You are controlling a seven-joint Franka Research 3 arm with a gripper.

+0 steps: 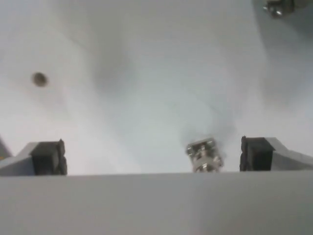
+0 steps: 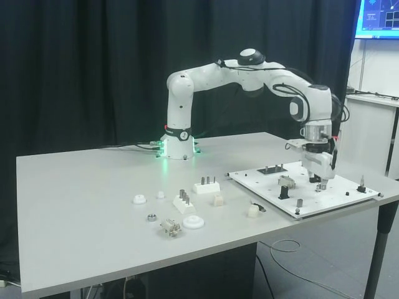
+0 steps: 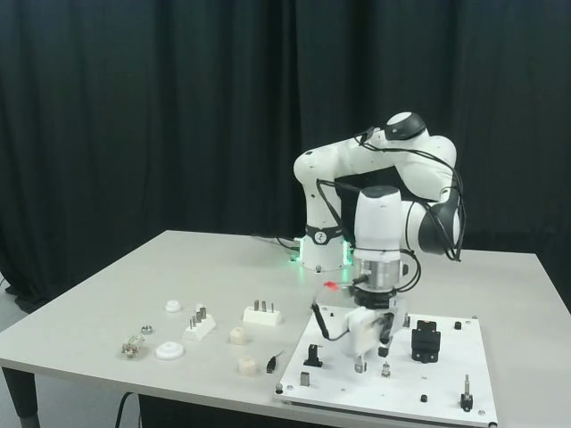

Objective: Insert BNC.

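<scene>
Hovering my white two-fingered gripper (image 1: 151, 155) spread wide and empty, straddling the small metal BNC connector (image 1: 204, 154) on the white board (image 1: 161, 73), for a grasp.

A robotics lab: a white robot arm (image 2: 249, 75) bolted to a grey tabletop (image 2: 81, 187), black curtains (image 3: 134, 107) behind, a white board (image 3: 446, 392) of test fixtures, small parts (image 2: 187, 205) laid out, a wall screen (image 2: 377, 17).

The gripper (image 1: 152, 155) is wide open above the white board (image 1: 161, 73). The BNC (image 1: 204, 155) stands between the fingers, close to one finger (image 1: 255, 153). Bare board lies around it.
</scene>
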